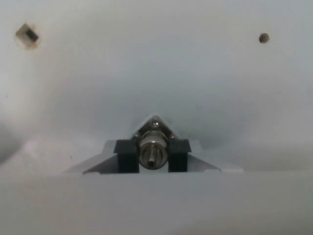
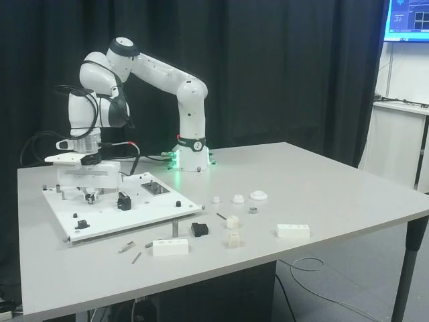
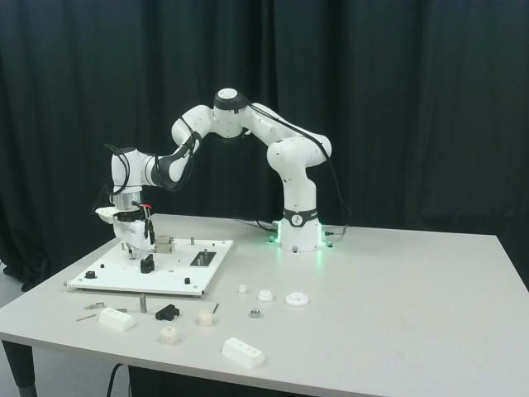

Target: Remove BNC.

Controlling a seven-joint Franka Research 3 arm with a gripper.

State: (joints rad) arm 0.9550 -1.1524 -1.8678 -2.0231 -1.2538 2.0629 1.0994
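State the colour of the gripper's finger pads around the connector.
Black pads, clearest in the wrist view.

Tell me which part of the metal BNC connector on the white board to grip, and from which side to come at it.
Grip the round metal BNC connector by its cylindrical barrel, coming straight down from above the white board. In the wrist view it stands end-on with its centre pin facing the camera, and the gripper has a black finger on each side of the barrel, so closing on those sides looks best.

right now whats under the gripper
The gripper sits low over the white board, its black fingers on either side of the BNC connector. The connector's base is hidden by the fingers.
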